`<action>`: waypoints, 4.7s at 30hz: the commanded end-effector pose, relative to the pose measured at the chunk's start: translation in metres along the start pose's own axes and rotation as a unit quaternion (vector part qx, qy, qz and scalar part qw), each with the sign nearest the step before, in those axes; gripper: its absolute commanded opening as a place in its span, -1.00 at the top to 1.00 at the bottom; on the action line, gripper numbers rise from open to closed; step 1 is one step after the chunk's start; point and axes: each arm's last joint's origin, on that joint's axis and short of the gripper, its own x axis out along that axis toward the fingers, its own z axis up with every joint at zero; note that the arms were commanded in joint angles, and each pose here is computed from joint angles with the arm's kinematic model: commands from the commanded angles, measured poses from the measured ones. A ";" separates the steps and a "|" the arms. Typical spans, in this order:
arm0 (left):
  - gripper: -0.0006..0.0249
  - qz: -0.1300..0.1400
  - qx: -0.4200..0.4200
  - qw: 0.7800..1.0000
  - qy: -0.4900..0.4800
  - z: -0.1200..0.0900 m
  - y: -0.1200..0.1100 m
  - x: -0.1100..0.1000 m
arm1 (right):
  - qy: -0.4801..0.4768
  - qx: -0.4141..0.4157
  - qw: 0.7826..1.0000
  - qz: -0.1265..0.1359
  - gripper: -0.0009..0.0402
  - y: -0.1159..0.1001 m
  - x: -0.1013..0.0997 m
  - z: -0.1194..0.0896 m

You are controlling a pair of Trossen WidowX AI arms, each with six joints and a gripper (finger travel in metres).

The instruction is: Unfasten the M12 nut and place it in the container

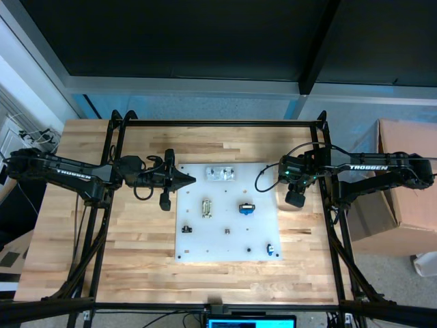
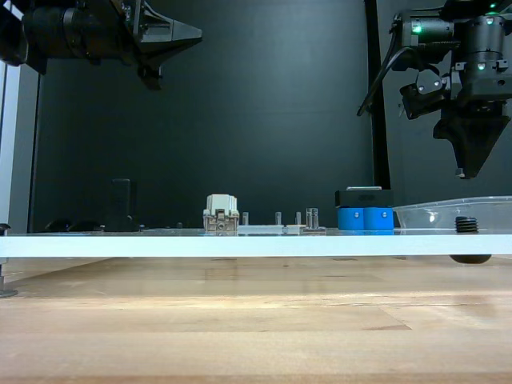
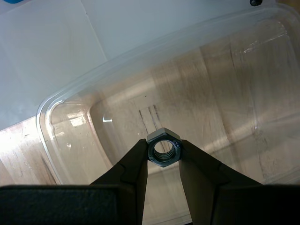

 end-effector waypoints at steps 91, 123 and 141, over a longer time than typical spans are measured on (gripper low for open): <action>0.95 0.000 0.000 1.000 0.000 0.000 0.000 0.000 | 0.041 0.001 0.999 0.013 0.90 0.094 0.028 -0.013; 0.95 0.000 0.000 1.000 0.000 0.000 0.000 0.000 | 0.040 -0.016 0.999 0.020 0.90 0.128 0.043 -0.023; 0.95 0.000 0.000 1.000 0.000 0.000 0.000 0.000 | 0.040 -0.018 0.999 0.021 0.90 0.129 0.043 -0.024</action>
